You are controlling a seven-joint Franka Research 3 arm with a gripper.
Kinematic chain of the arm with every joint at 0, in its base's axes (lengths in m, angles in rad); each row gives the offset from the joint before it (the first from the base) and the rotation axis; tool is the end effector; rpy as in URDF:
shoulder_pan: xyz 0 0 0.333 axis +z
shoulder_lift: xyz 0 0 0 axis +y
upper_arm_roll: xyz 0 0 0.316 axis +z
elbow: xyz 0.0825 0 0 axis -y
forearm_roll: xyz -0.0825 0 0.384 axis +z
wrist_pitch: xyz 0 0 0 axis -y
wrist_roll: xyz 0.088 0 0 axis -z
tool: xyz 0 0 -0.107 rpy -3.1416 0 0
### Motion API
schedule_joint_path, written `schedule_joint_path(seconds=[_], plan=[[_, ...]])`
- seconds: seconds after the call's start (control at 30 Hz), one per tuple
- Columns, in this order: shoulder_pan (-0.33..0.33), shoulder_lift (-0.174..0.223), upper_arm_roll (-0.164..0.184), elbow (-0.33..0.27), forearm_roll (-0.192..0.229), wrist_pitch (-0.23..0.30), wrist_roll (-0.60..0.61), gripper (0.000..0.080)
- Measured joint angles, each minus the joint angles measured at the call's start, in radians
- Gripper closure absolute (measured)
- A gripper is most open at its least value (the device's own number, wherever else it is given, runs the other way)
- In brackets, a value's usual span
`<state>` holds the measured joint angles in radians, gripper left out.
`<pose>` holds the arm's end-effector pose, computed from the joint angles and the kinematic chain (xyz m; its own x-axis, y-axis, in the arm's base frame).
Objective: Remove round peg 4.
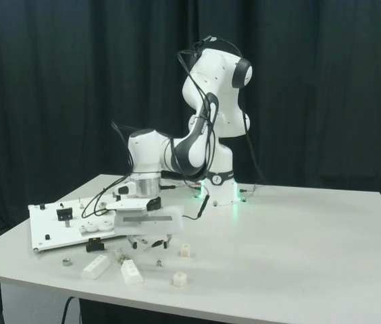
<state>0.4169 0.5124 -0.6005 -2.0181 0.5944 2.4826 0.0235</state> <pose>0.5983 -0.1021 0.2406 0.8221 -0.5655 0.0660 -0.5568 -0.8228 -0.1141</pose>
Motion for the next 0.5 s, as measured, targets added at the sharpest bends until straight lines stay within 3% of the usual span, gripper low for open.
schedule_joint_path(seconds=[0.5], plan=[[0.000, -0.002, -0.014, 0.008, -0.033, -0.018, 0.000, 0.0003]])
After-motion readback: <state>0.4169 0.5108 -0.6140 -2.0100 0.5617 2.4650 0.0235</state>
